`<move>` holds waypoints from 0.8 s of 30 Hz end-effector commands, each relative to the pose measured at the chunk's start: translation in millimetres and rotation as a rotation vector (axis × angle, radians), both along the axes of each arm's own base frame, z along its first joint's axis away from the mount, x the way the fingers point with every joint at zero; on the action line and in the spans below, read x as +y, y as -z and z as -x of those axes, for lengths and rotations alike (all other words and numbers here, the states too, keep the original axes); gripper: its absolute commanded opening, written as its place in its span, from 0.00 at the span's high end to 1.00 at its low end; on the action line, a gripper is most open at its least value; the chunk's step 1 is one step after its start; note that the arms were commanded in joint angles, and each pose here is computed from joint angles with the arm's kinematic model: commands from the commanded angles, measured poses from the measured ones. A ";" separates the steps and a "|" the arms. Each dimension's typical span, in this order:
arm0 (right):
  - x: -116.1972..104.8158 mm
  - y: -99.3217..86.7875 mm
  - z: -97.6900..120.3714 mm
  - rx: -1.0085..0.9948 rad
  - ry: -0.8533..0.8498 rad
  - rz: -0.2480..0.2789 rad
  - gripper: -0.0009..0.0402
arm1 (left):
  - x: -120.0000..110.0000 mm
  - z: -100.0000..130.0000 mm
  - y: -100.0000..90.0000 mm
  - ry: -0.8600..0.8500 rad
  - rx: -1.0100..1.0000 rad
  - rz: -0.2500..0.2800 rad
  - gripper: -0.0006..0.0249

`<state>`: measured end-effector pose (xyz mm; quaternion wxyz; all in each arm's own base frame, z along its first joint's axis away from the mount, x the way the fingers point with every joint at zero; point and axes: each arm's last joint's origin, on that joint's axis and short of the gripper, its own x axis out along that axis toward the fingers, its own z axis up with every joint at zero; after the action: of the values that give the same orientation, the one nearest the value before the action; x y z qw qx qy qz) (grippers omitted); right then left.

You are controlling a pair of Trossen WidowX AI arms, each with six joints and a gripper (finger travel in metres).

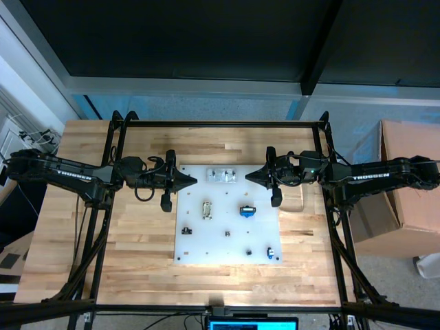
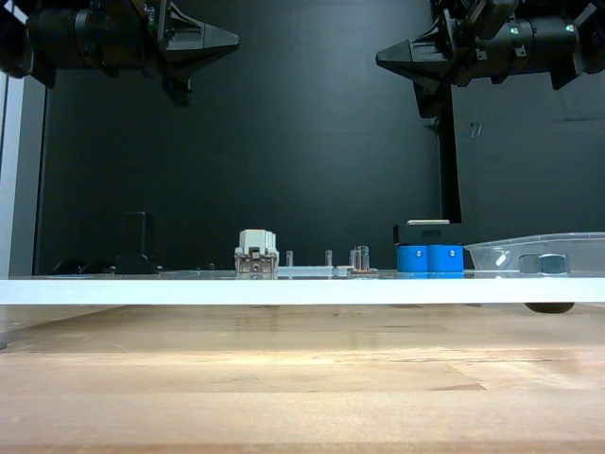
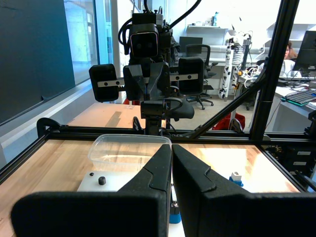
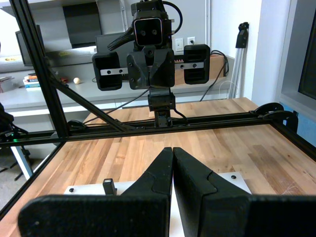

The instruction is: Unfasten the M12 nut and place it in the container

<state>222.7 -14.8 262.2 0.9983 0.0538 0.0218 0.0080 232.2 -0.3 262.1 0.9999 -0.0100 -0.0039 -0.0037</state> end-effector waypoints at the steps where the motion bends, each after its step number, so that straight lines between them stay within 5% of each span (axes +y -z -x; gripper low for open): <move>1: 0.1 0.2 -0.1 0.002 0.000 0.000 0.98 | 0.1 0.0 -0.1 0.000 0.000 0.000 0.98; 22: 0.2 -1.3 -0.2 -0.011 -0.001 0.002 0.98 | 0.1 0.0 -0.1 0.000 0.000 0.000 0.98; 24: 1.2 -3.5 -1.0 0.002 -0.013 -0.027 0.98 | 0.1 0.0 -0.1 0.000 0.000 0.000 0.98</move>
<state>223.0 -14.6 263.6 0.9982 0.0564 0.0191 0.0095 232.2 -0.2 262.2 0.9999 -0.0098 -0.0039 -0.0035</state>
